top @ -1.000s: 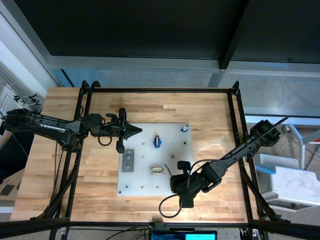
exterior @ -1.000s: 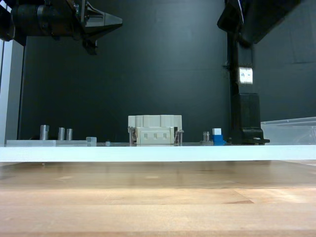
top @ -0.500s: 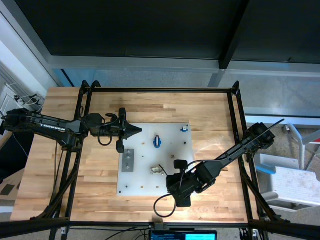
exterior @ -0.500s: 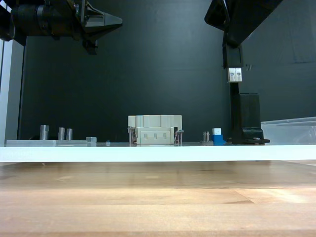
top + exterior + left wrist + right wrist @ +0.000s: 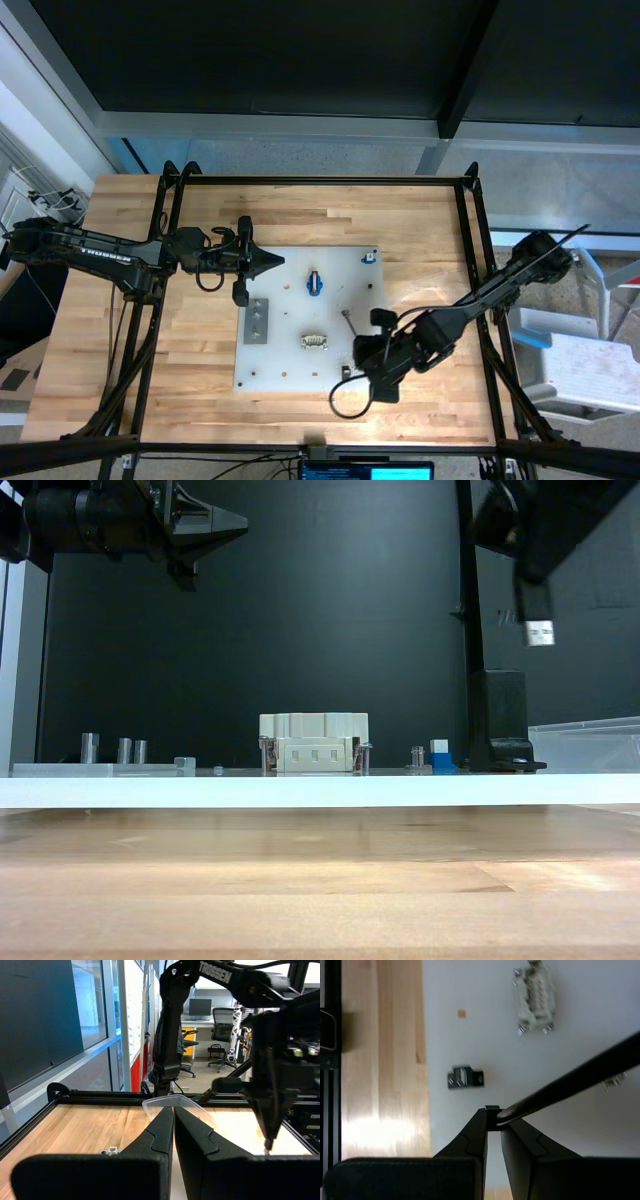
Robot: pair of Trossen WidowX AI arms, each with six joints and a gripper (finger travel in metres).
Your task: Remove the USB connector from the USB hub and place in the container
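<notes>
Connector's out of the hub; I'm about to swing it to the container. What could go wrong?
1. The right gripper, above the board's near-right corner, pinches just the end of the USB connector; the lead juts sideways and could pivot or slip.
2. The container is clear and faint against the wooden table; the plug might catch its rim or land outside.
The left gripper, parked over the board's left edge, is out of the way.
</notes>
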